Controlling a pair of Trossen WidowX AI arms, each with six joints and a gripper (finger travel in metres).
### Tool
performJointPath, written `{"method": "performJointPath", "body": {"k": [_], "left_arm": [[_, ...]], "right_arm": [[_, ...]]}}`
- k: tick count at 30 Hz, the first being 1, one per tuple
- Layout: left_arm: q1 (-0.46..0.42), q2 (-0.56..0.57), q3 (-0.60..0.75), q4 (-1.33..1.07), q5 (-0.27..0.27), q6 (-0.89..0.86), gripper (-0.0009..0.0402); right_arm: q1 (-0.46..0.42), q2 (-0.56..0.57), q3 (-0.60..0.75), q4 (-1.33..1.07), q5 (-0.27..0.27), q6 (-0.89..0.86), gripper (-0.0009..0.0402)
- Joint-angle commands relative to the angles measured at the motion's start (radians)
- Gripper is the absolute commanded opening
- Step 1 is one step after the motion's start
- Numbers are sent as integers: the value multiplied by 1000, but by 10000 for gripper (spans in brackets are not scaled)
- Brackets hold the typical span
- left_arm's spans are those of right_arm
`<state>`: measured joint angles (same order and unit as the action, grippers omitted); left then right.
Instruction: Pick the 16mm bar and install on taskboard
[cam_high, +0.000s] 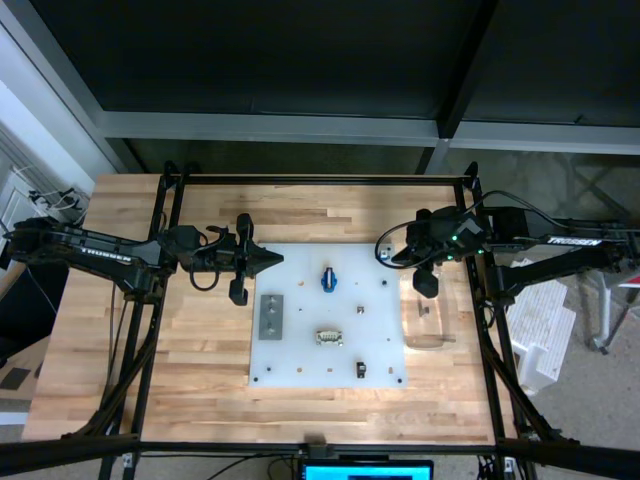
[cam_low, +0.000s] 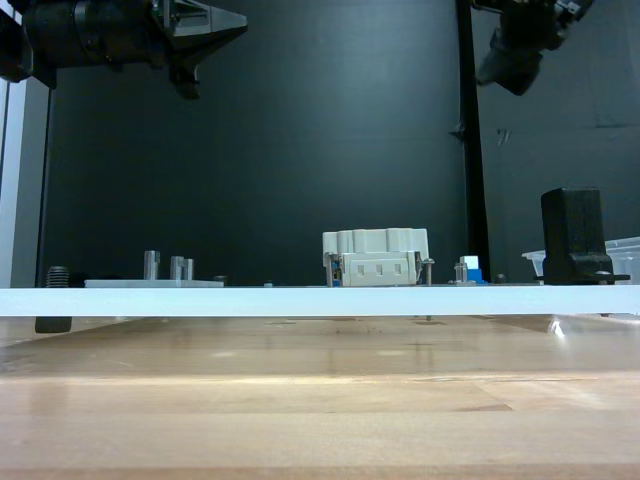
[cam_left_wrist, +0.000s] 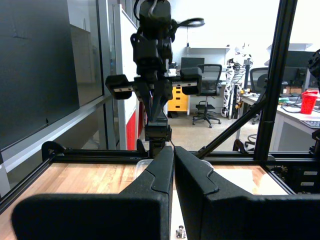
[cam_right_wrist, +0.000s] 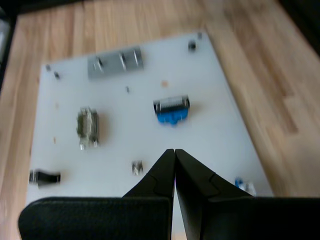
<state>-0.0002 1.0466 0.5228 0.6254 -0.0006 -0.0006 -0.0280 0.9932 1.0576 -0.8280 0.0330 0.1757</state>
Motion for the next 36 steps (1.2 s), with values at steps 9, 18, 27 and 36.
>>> {"method": "performJointPath", "body": {"k": [9, 18, 27, 36], "left_arm": [[0, 0, 0, 0, 0, 0, 0], [0, 0, 0, 0, 0, 0, 0], [0, 0, 0, 0, 0, 0, 0], [0, 0, 0, 0, 0, 0, 0]], "right_arm": [[40, 53, 86, -316, -3, 41, 0], [45, 103, 144, -465, -3, 109, 0], [48, 148, 144, -509, -3, 166, 0], [51, 195, 143, -520, -3, 211, 0]]}}
